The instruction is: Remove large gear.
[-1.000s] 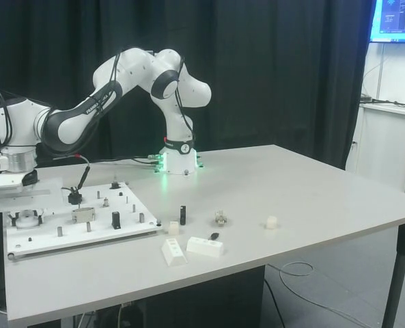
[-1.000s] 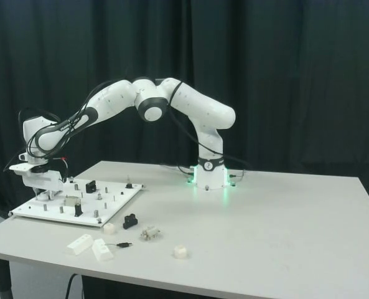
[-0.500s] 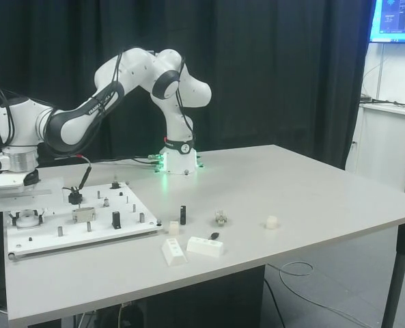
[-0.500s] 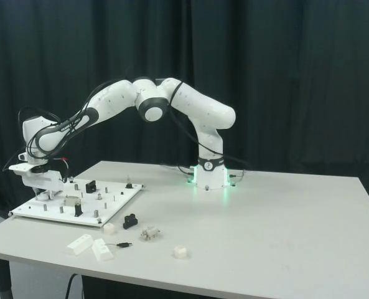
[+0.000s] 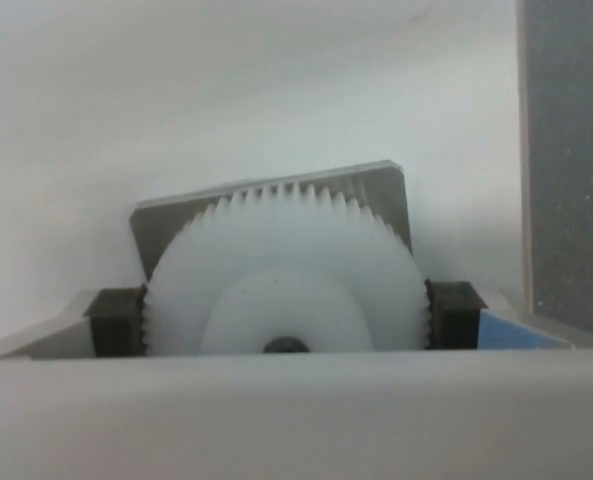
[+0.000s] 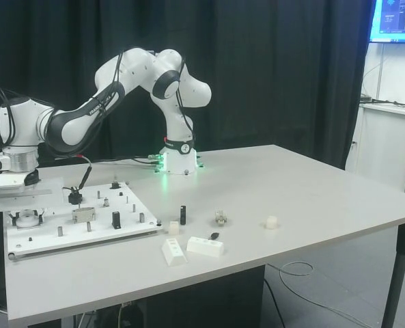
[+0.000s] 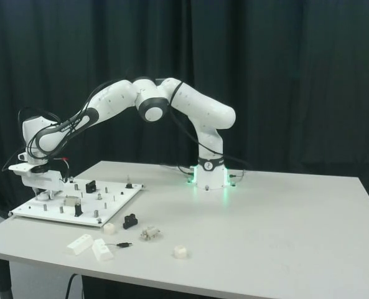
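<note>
White plastic teeth fill the wrist view: the large gear (image 5: pixel 284 270) sits directly between the two black fingertips (image 5: pixel 114 320), which press against its rim on opposite sides, so the gripper (image 6: pixel 26 217) is closed on the gear rather than hanging open above it. The gear lies flat, its axis upright, with a dark centre hole that suggests it still sits on a peg, though the peg itself is hidden. In the first room view the gear shows as a small white disc at the far left corner of the white board (image 6: pixel 130 229), right under the gripper. The move ahead therefore turns on a straight pull upward along that upright axis; any sideways drag would likely bind the gear on its peg. A grey block (image 5: pixel 376 195) stands just behind the gear in the wrist view, close enough to foul a tilted lift. Further out on the board stand several small pegs and black parts, all well apart from the gear, and loose white pieces lie on the desk (image 6: pixel 311 198) beyond.
</note>
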`<state>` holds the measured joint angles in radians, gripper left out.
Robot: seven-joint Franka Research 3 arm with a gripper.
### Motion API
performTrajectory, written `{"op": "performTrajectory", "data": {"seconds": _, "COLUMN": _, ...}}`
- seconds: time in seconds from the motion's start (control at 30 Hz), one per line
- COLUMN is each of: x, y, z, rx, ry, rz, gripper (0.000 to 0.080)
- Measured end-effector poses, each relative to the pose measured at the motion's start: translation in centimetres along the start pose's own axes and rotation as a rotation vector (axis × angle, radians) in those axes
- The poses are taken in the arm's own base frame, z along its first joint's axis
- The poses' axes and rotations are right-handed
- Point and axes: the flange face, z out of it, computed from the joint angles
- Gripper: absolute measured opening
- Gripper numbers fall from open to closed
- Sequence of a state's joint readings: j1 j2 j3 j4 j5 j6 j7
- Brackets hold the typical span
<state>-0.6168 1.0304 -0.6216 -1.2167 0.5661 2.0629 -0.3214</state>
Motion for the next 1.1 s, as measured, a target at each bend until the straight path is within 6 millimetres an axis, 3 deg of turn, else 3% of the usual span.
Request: {"op": "performTrajectory", "data": {"seconds": 1.1, "x": -0.02, "y": 0.02, "z": -0.48, "rx": 0.001, "ry": -0.003, "rz": 0.012, "gripper": 0.0596}}
